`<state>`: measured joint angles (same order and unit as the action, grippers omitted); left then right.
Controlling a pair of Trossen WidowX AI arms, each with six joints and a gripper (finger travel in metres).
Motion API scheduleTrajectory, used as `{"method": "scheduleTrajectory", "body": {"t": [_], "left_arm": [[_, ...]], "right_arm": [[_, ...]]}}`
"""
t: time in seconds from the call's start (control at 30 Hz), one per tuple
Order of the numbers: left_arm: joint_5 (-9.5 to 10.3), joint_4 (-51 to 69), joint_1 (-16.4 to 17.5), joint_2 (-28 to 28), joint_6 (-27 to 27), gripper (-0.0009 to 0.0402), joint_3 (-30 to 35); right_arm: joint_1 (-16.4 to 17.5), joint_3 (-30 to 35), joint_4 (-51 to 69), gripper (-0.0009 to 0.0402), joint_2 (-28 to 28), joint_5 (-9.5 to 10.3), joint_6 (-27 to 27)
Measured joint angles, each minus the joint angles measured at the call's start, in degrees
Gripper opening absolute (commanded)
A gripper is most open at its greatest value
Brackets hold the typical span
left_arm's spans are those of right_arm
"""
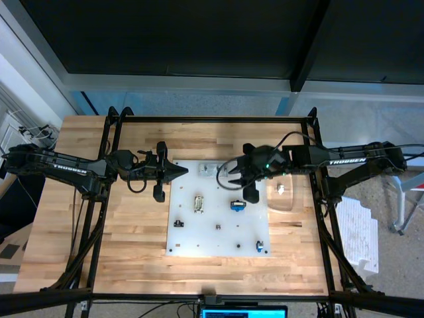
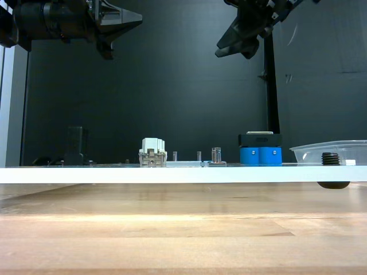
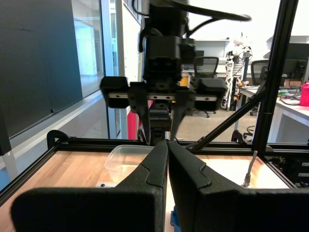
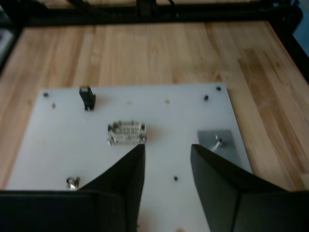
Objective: Pick the RJ45 connector and install on taskboard
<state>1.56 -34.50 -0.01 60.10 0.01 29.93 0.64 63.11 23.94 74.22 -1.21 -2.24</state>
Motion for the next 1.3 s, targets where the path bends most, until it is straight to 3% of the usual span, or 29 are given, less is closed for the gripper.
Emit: {"method": "scheduleTrajectory", "body": {"t": [0.1, 0.2, 0.27, 0.63, 1.3], "left_arm": [[0.0, 0.0, 0.0, 0.02, 0.0, 0.0, 0.0], [0.0, 0.0, 0.0, 0.0, 0.0, 0.0, 0.0], [0.0, 0.0, 0.0, 0.02, 0.0, 0.0, 0.02], [-0.02, 0.0, 0.0, 0.0, 0.0, 0.0, 0.02], [0.0, 0.0, 0.0, 0.02, 0.0, 0.0, 0.02]], "right_arm": [[-2.03, -1.95, -4.04, 0.0057, -1.01, 4.0, 0.48], [-3.32, -3.34, -6.99, 0.0021, -2.29, 5.29, 2.21], [-3.72, -3.54, -7.61, -0.0003, -2.75, 5.31, 3.65], [-4.22, -9.4, -20.59, 0.0, -6.54, 5.35, 5.77], [-4.42, -22.93, -46.8, 0.0, -10.4, 5.81, 1.09]]}}
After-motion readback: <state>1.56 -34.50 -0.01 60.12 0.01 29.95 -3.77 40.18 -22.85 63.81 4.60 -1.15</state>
